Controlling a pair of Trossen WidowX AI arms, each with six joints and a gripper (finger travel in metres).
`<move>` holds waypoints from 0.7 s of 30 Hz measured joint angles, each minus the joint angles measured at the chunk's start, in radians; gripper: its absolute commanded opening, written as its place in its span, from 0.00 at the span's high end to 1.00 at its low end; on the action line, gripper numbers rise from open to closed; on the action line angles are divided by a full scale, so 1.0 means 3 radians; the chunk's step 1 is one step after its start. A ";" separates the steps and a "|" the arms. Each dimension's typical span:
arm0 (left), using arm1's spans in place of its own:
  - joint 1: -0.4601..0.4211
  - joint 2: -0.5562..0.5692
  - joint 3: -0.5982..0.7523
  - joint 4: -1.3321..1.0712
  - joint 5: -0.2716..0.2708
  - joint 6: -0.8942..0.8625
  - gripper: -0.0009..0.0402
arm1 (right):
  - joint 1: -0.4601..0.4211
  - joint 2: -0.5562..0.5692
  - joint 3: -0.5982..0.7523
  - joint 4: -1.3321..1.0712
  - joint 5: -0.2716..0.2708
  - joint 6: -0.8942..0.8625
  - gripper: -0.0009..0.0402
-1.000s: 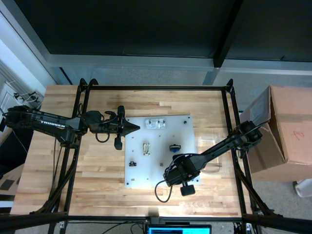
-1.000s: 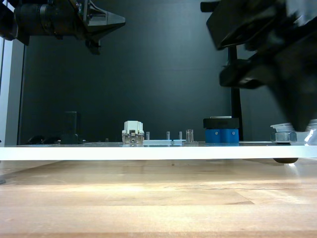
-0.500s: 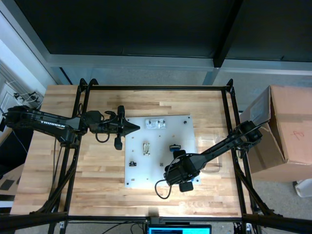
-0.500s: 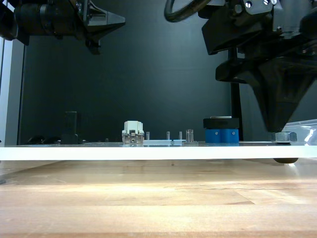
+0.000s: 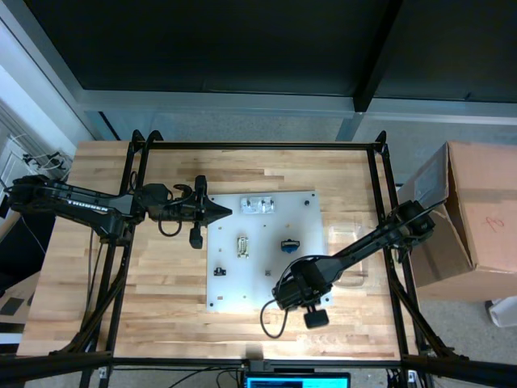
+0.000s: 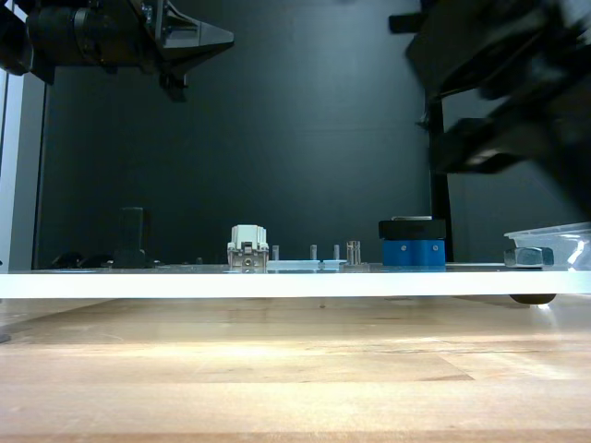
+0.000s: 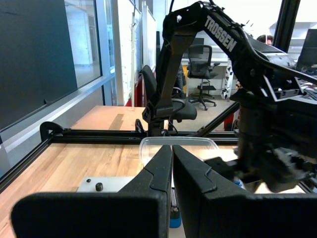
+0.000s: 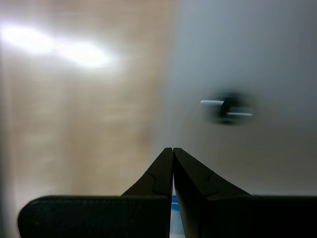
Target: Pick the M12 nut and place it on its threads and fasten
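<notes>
Table (image 5: pixel 161 323) carrying the white board (image 5: pixel 234 291). My left gripper (image 7: pixel 172 148) hovers high over the board's far left edge, fingers pressed together on nothing. My right gripper (image 8: pixel 173 150) hangs above the board's near right part, fingers likewise together and empty. Clear tray (image 6: pixel 563 231), just right of the board. M12 nut (image 6: pixel 528 256), free of both grippers, appears to sit on its stud near the near right edge; how far down, I cannot tell. Risk: if it is barely started, descending with closed fingers could strike it, tilting or cross-threading it.
</notes>
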State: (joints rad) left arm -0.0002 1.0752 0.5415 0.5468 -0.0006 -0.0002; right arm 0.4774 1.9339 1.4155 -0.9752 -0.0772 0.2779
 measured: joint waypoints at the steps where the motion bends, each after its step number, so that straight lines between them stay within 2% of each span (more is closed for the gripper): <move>1: 0.0000 0.0000 -0.0001 0.0001 0.0000 0.0000 0.98 | 0.0000 -0.0004 0.0000 -0.0024 0.0192 0.0004 0.98; 3: 0.0000 0.0000 0.0000 0.0001 0.0000 0.0000 0.98 | 0.0001 -0.0005 0.0000 -0.0066 0.0484 0.0043 0.98; 5: 0.0000 0.0000 -0.0001 0.0000 0.0000 -0.0001 0.98 | 0.0004 -0.0005 0.0000 -0.0052 0.0627 0.0093 0.98; 10: 0.0000 0.0000 -0.0001 0.0001 0.0000 0.0000 0.98 | 0.0003 -0.0001 0.0000 0.0064 0.0628 0.0102 0.98; 12: 0.0000 0.0000 -0.0001 0.0001 0.0000 0.0000 0.98 | 0.0004 0.0010 0.0000 0.0100 0.0504 0.0098 0.98; 13: 0.0000 0.0000 -0.0001 0.0001 0.0000 0.0000 0.98 | 0.0004 0.0015 -0.0001 0.0116 0.0337 0.0085 0.98; 16: 0.0000 0.0000 0.0000 0.0000 0.0000 0.0000 0.98 | 0.0000 0.0018 -0.0004 0.0144 -0.0341 -0.0045 0.98; 17: 0.0000 0.0000 0.0000 0.0001 0.0001 0.0000 0.98 | 0.0001 0.0018 -0.0004 0.0144 -0.0470 -0.0060 0.98; 19: 0.0000 0.0000 -0.0001 0.0001 0.0000 0.0000 0.98 | 0.0006 0.0018 -0.0004 0.0127 -0.0510 -0.0076 0.98; 21: 0.0000 0.0000 0.0000 0.0001 0.0001 0.0000 0.98 | 0.0001 0.0017 -0.0004 0.0089 -0.0315 -0.0083 0.98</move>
State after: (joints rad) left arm -0.0002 1.0752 0.5415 0.5472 -0.0002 -0.0002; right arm 0.4778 1.9388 1.4143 -0.9485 -0.1719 0.2531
